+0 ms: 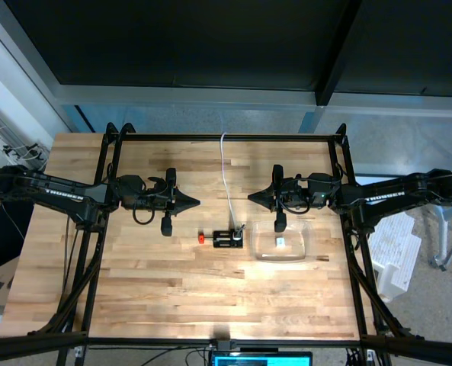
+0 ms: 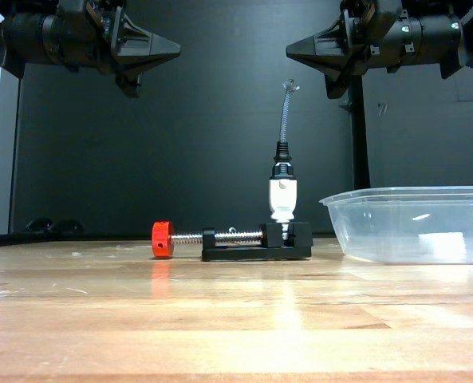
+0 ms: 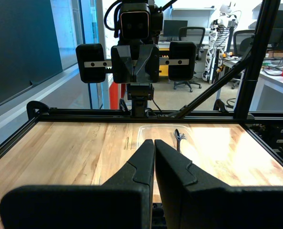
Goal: Remove the power plug from the receptacle and place in the container
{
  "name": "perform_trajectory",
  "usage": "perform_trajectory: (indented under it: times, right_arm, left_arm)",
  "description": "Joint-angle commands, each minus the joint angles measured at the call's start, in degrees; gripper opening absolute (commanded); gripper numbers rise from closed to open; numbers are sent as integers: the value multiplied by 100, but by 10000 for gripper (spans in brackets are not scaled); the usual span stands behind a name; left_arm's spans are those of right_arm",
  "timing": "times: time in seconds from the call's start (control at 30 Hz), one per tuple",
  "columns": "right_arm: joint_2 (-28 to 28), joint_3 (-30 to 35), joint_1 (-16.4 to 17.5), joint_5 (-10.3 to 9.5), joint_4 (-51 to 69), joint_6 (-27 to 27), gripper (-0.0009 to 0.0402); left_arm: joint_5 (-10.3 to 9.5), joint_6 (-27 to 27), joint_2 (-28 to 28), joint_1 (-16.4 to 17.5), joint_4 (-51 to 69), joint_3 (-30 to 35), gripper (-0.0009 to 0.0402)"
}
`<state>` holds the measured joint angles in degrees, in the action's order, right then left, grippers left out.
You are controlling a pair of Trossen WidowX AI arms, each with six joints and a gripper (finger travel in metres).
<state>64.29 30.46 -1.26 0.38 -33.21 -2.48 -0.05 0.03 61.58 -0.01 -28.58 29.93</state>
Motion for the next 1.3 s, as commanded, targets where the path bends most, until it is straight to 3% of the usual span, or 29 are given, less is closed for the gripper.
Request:
perform_trajectory:
  times: [0.03, 0.57, 0.63, 0.77, 0.87, 1.2, 1.3]
  right_arm:
    - [0, 0, 2, 2, 0, -2, 0]
    - [0, 0, 2, 2, -2, -2, 0]
    - [0, 0, -2, -173, -4, -4, 0]
    - [0, 0, 0, -136, -48, 0, 0]
    - [0, 0, 0, 2, -42, 0, 0]
    - [0, 0, 15, -2, 76, 0, 0]
    - [-2, 4, 17, -136, 133, -24, 0]
  left_arm:
    - [2, -2, 2, 2, 2, 2, 0]
    - [2, -2, 2, 0, 2, 2, 0]
    - [2, -2, 2, 2, 0, 2, 0]
    - [2, -2, 2, 0, 2, 2, 0]
    - [2, -2, 2, 0, 0, 2, 0]
    - [2, -2, 2, 0, 0, 2, 0]
    - [2, -2, 2, 0, 0, 2, 0]
